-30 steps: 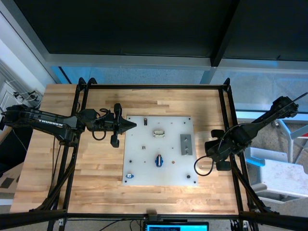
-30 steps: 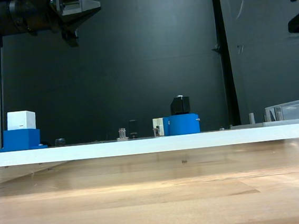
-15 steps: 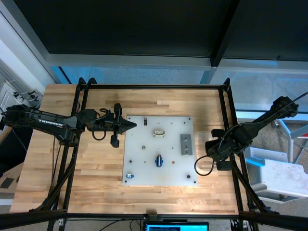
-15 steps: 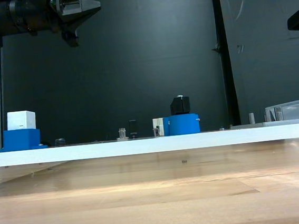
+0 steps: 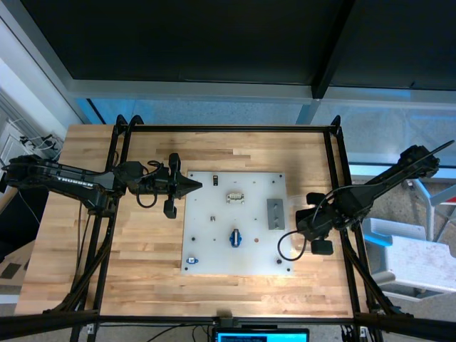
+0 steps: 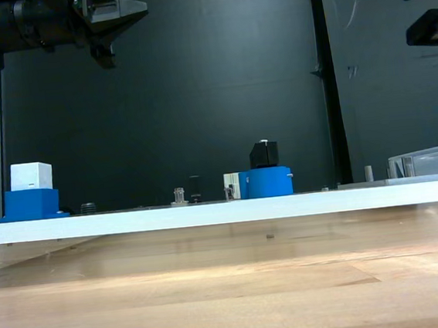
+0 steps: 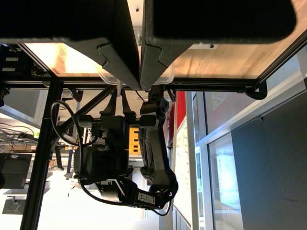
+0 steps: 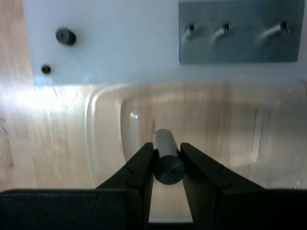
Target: Pick the 16mm cylinder and place it in the taskboard
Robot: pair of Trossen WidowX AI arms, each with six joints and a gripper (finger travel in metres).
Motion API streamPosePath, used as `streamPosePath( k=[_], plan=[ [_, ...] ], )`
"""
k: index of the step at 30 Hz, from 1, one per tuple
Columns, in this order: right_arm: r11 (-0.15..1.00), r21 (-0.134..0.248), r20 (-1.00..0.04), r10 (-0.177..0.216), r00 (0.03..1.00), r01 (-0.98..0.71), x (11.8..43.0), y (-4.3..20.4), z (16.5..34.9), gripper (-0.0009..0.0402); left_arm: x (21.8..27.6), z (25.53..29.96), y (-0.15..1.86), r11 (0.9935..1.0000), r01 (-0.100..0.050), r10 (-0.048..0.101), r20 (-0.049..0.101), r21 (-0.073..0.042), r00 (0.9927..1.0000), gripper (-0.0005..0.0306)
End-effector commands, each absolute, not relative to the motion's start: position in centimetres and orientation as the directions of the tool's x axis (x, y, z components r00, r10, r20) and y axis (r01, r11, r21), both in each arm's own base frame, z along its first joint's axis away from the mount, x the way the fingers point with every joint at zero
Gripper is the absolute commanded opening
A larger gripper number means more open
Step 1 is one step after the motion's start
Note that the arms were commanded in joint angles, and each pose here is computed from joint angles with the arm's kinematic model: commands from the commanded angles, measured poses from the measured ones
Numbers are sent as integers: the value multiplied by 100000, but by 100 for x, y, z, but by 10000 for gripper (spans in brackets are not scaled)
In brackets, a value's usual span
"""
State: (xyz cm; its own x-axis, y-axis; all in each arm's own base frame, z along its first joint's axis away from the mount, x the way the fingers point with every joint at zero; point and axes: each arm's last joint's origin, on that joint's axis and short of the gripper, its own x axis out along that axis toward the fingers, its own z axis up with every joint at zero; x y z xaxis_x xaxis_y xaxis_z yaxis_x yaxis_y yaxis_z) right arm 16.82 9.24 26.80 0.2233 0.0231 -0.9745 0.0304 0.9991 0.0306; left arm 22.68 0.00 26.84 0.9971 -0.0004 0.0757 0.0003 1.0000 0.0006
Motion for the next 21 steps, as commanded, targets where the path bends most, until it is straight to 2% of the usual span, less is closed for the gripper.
streamPosePath(
  k=[1,8,21],
  plan=[
    [99870,1972,-97501,882,22200,4697,1794,936,2693,29,2268,2686,0,100000,31,-38,7641,97,99708,0],
    [99894,-989,-97603,-1942,21675,4498,2060,979,2688,29,2268,2686,0,100000,31,-38,7641,97,99708,0],
    [99809,-2086,-97747,-3259,20856,5819,2490,1044,2640,29,2268,2686,0,100000,-7,0,7641,97,99708,0]
  ],
)
